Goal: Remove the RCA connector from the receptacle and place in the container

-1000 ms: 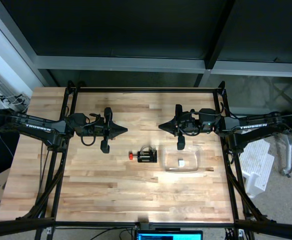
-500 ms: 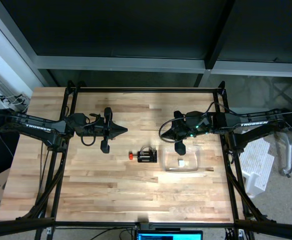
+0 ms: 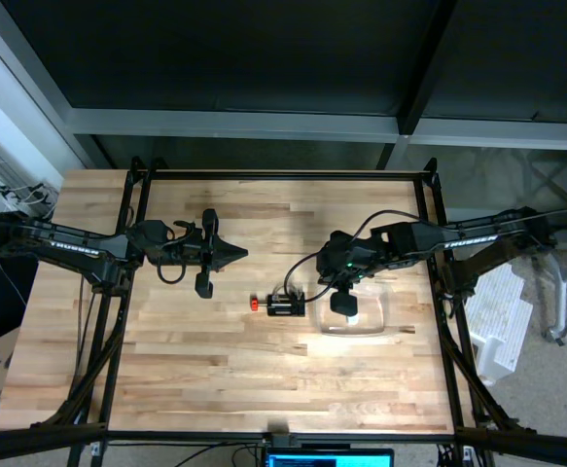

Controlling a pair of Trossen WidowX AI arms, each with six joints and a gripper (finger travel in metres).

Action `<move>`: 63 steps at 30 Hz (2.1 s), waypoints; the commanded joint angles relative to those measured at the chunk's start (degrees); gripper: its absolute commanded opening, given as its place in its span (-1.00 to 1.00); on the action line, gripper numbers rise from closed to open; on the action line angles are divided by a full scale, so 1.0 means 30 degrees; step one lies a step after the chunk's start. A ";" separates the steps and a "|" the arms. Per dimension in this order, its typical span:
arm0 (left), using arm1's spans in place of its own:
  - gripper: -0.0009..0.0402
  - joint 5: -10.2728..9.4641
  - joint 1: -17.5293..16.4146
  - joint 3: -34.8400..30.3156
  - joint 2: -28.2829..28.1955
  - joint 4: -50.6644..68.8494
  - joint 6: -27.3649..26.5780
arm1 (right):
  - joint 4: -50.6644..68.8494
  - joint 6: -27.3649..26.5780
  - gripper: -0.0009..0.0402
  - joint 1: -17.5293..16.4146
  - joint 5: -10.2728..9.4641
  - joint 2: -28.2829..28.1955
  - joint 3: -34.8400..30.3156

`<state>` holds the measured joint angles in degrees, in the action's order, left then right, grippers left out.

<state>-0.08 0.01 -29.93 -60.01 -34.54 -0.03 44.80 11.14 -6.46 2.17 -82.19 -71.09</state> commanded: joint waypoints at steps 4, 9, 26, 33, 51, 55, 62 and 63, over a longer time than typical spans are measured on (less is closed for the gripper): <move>-0.96 0.0007 0.0000 -0.0007 0.0000 0.0000 0.0007 | 0.1311 0.0474 -0.94 -0.0284 0.0699 -0.1872 -0.1545; -0.96 0.0007 0.0000 -0.0007 0.0000 0.0000 0.0000 | 0.1741 0.0670 -0.77 -0.0386 0.0933 -0.3359 -0.2594; -0.96 0.0007 0.0000 -0.0007 0.0000 0.0000 0.0000 | 0.1151 0.1144 -0.13 -0.0787 0.1209 -0.5894 -0.3351; -0.96 0.0007 0.0000 -0.0007 0.0000 0.0000 0.0000 | 0.0328 0.1107 -0.13 -0.0867 0.1275 -0.6870 -0.3351; -0.96 0.0007 0.0000 -0.0007 0.0000 0.0000 0.0000 | -0.0299 0.0554 -0.13 -0.1078 0.1282 -0.8335 -0.3235; -0.96 0.0007 -0.0007 -0.0007 0.0000 0.0000 0.0000 | -0.0437 0.0546 -0.13 -0.1093 0.1304 -0.8437 -0.3038; -0.96 0.0007 0.0000 -0.0007 0.0000 0.0000 0.0000 | -0.0816 0.0561 -0.14 -0.1100 0.1435 -0.8429 -0.2754; -0.96 0.0007 -0.0007 -0.0007 0.0000 0.0000 0.0007 | -0.0852 0.0576 -0.14 -0.1093 0.1435 -0.8429 -0.2732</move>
<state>-0.08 0.01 -29.93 -59.99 -34.52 -0.03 42.37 12.75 -9.74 6.42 -107.53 -79.42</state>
